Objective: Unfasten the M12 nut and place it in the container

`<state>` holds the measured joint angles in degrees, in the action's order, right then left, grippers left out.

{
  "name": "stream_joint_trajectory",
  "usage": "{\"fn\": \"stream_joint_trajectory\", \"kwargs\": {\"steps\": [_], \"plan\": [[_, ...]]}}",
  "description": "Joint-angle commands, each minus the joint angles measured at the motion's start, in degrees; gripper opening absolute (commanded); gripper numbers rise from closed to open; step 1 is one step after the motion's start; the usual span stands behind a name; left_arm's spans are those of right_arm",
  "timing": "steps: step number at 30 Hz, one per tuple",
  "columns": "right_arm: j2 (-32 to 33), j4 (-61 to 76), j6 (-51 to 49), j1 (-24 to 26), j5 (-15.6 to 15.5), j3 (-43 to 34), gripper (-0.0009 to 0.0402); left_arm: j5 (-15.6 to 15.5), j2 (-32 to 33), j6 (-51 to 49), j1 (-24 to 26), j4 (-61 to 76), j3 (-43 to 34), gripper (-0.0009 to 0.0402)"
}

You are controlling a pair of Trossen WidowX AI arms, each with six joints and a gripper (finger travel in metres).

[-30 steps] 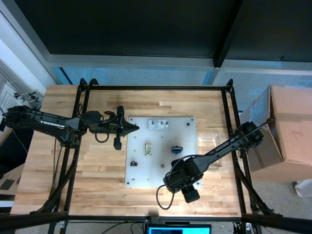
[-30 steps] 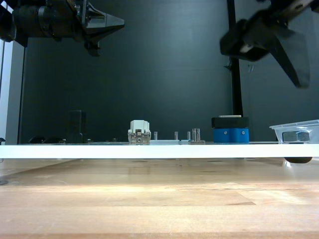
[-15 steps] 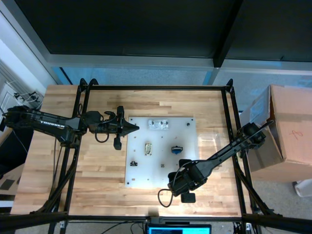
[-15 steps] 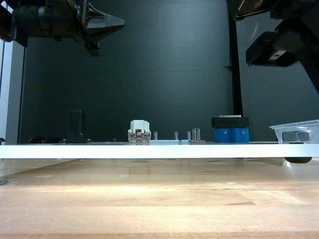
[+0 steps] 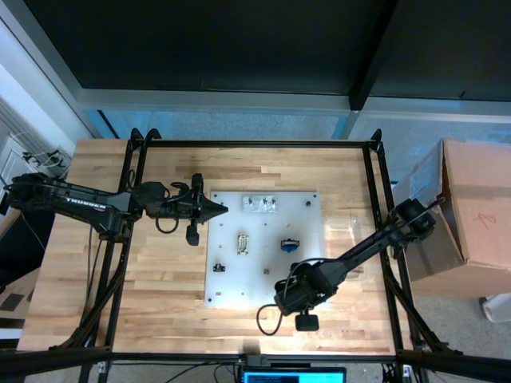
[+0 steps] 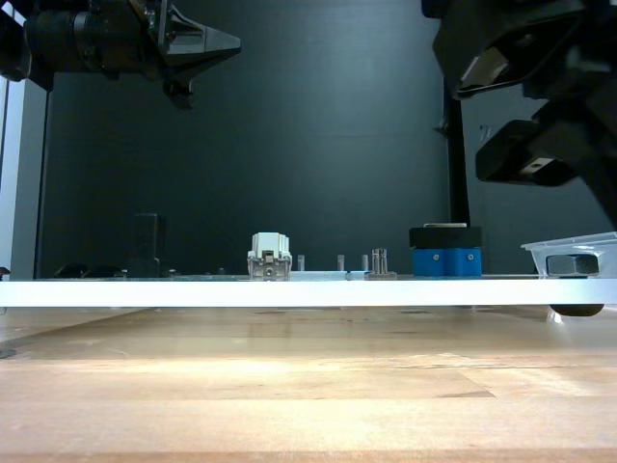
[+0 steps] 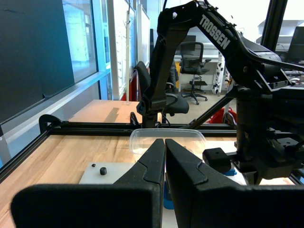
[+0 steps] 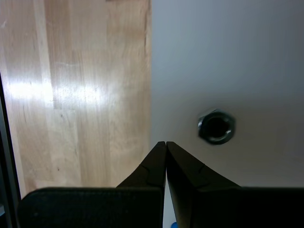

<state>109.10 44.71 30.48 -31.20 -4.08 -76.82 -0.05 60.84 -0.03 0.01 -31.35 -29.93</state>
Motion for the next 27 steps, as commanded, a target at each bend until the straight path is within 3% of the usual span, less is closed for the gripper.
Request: {"fn": "stream_joint_trajectory", "kwargs": {"steps": [1,6,10,22,23,26,27], "plan": [[-0.1,-0.1,-0.5,0.7,0.0,0.0,0.0000,0.0,0.0,0.0,0.0,0.0,0.0,0.0000],[-0.1,-0.2,-0.9,1.1,0.3,0.2,0.0000,0.0,0.0,0.0,0.0,0.0,0.0,0.0000],[-0.2,0.6,0.4,1.1,3.0,0.3,0.0000,0.0,0.0,0.0,0.0,0.0,0.0,0.0000],[-0.2,0.9,0.6,1.1,3.2,0.3,0.0000,0.0,0.0,0.0,0.0,0.0,0.0,0.0000],[-0.3,1.3,0.7,1.1,4.1,0.3,0.0000,0.0,0.0,0.0,0.0,0.0,0.0,0.0000],[-1.5,4.8,5.5,1.1,14.3,0.3,0.0000,0.0,0.0,0.0,0.0,0.0,0.0,0.0000],[-2.1,5.9,5.9,1.1,15.9,0.3,0.0000,0.0,0.0,0.0,0.0,0.0,0.0,0.0000]]}}
